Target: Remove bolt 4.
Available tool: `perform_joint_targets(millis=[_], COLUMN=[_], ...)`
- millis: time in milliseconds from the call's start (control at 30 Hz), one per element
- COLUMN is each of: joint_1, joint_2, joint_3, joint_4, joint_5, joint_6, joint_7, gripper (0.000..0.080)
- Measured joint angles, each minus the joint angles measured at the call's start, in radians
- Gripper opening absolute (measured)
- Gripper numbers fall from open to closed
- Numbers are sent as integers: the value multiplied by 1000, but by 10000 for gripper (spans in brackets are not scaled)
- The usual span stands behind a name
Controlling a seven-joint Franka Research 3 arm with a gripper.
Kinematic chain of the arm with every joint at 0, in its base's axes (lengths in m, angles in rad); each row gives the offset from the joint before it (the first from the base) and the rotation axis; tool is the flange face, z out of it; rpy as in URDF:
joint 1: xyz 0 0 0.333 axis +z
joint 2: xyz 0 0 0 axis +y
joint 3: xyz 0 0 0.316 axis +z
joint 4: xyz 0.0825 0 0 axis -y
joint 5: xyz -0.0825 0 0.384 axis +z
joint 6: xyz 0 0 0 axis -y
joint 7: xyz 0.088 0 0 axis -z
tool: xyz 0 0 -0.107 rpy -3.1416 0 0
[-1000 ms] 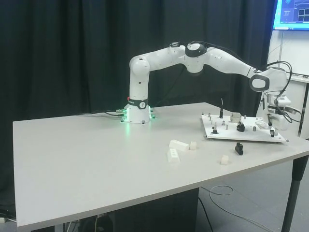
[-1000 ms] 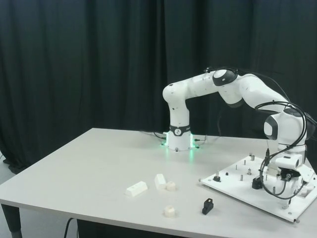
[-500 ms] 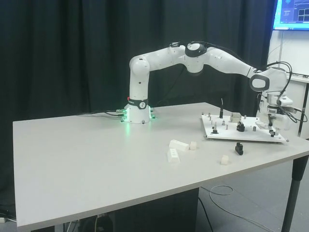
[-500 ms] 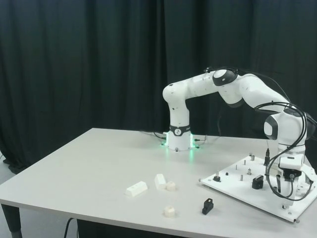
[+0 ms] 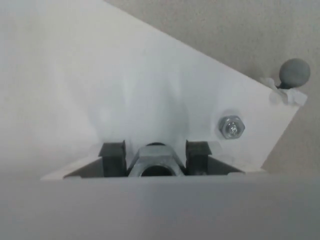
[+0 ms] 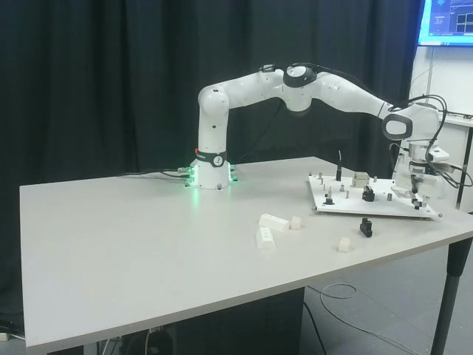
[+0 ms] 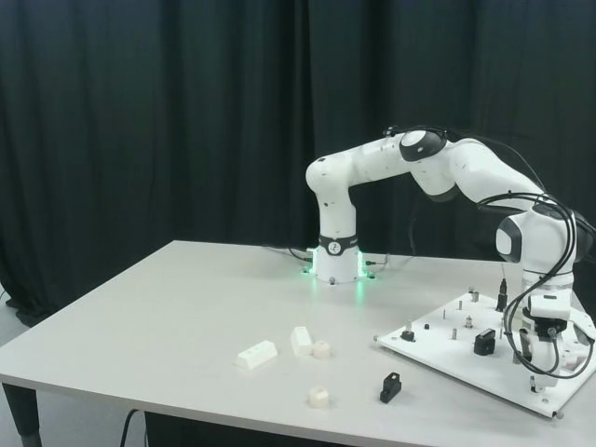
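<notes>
Bolt 4 (image 5: 154,165) stands on the white board (image 5: 100,90) near its corner, seated between the two black fingertips (image 5: 112,156) of the gripper (image 5: 154,159) — jaws part open, flanking its grey head; whether they press it cannot be told. A hex nut (image 5: 231,126) sits at the bolt's 2 o'clock in the wrist view.

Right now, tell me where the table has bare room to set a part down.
The widest bare stretch of the grey table runs from the arm base to the near edge. Around the white blocks and the white board it is crowded.
</notes>
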Motion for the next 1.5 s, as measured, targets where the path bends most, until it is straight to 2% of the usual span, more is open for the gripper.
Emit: perform_joint_targets(millis=[500, 1000, 1500], joint_1=[-4, -11, -24], joint_2=[-3, -7, -25], joint_3=[0, -1, -6], joint_4=[0, 2, 8], joint_5=[15, 26, 26], joint_6=[-5, 1, -2], joint_7=[-26, -160, -214], gripper=[255, 255, 255])
